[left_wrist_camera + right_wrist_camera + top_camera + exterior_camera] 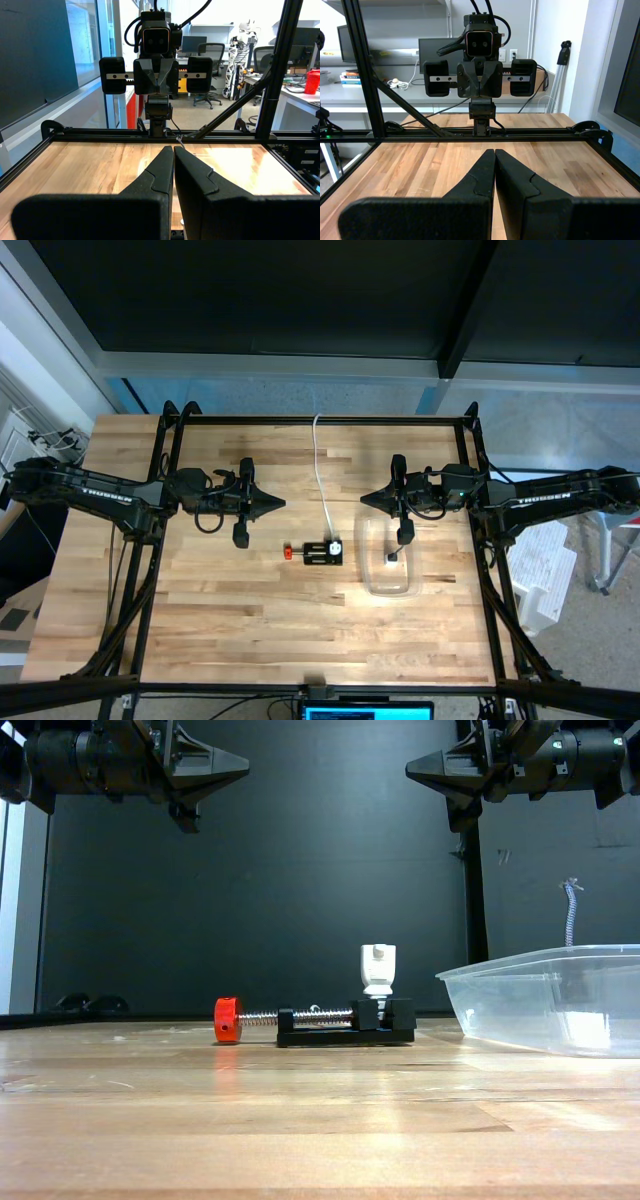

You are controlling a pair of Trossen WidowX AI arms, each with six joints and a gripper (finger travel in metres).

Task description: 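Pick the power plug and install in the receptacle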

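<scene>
1. Plug (392,558): lies in the tray (388,588), 3 o'clock of the receptacle (325,552). It is probably light and small with a bendy stem, so take it by the stiff dark body.
2. Left gripper (278,504): 10 o'clock of receptacle, raised; jaws closed, empty.
3. Right gripper (366,500): 1 o'clock, raised; jaws closed, empty.

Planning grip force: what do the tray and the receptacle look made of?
Tray: clear, glossy thin plastic, see-through walls. Receptacle: matte black block, plastic or metal, unclear; red knob likely plastic, on a shiny threaded metal rod. Left gripper and right gripper hang shut above the table, holding nothing.
</scene>
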